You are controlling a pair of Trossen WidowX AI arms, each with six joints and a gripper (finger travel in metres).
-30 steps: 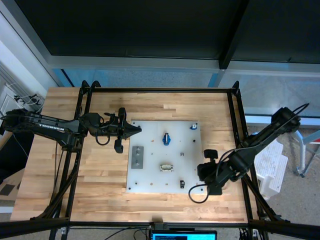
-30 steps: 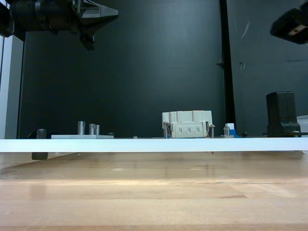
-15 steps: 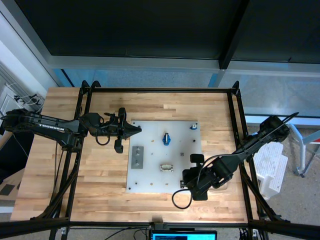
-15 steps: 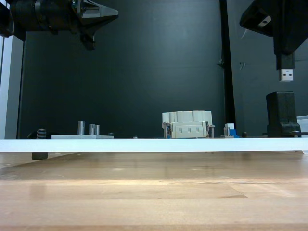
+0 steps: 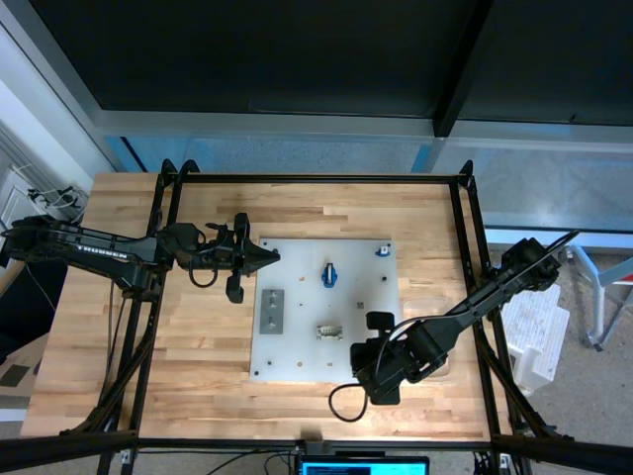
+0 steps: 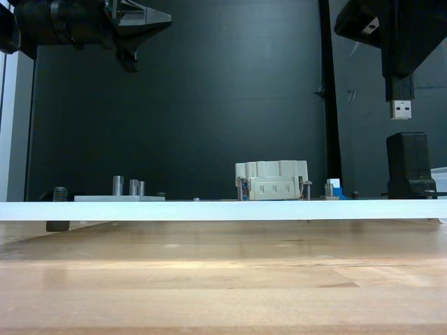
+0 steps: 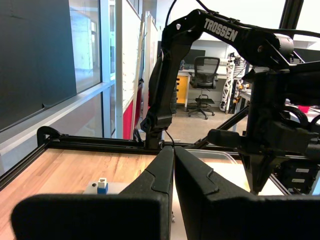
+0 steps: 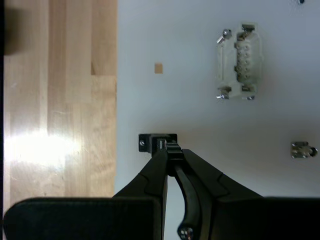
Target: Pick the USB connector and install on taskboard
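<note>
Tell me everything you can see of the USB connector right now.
The USB connector is a small plug, black body with a silvery metal tip, pointing straight down. The right gripper is shut on its body, holding it in the air over the near right part of the taskboard, just above a black upright block, not touching. A black cable trails from it. The left gripper, shut, hangs over the board's far left edge.

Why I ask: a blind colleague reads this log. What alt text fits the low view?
The right gripper, high at the right, holds the USB connector tip-down just above a black socket on the taskboard. The left gripper hangs shut, high at the left.
</note>
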